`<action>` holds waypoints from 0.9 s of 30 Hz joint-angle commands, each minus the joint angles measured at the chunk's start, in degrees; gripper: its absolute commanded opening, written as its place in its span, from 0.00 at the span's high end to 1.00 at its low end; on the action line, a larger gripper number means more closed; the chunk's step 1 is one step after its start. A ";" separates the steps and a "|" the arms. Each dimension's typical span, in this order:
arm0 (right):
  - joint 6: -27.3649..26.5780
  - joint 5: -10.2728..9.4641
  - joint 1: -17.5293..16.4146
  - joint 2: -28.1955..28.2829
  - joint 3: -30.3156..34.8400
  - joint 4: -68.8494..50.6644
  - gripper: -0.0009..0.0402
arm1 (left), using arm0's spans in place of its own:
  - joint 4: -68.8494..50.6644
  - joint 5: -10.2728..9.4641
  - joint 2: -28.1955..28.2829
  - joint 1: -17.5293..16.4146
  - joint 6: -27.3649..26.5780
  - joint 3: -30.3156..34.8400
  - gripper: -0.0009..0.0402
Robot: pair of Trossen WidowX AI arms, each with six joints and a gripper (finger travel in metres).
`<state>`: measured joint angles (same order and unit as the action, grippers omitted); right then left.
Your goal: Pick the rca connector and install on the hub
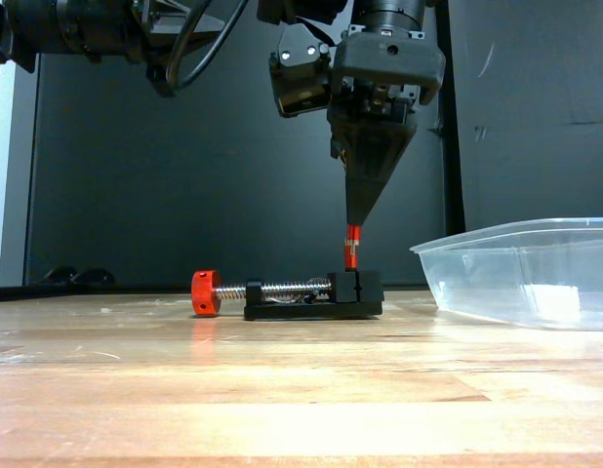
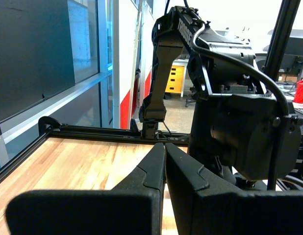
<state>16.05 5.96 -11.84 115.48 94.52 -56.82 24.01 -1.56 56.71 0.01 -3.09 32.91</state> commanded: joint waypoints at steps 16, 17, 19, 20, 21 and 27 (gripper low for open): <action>-0.04 0.00 -0.02 1.31 -0.22 0.20 0.98 | -0.15 0.00 0.02 0.00 0.00 0.02 0.98; -0.04 0.00 -0.02 1.31 -0.24 0.22 0.98 | -0.15 0.00 0.02 0.00 0.00 0.02 0.98; -0.04 0.00 -0.04 1.31 -0.24 0.26 0.98 | -0.15 0.00 0.02 -0.02 0.00 0.02 0.98; -0.04 0.00 -0.02 1.31 -0.24 0.26 0.98 | -0.15 0.00 0.02 0.00 0.00 0.02 0.98; -0.04 0.00 -0.04 1.31 -0.24 0.28 0.98 | -0.15 0.00 0.02 0.00 0.00 0.02 0.98; -0.04 0.00 -0.04 1.31 -0.24 0.33 0.98 | -0.15 0.00 0.02 0.00 0.00 0.02 0.98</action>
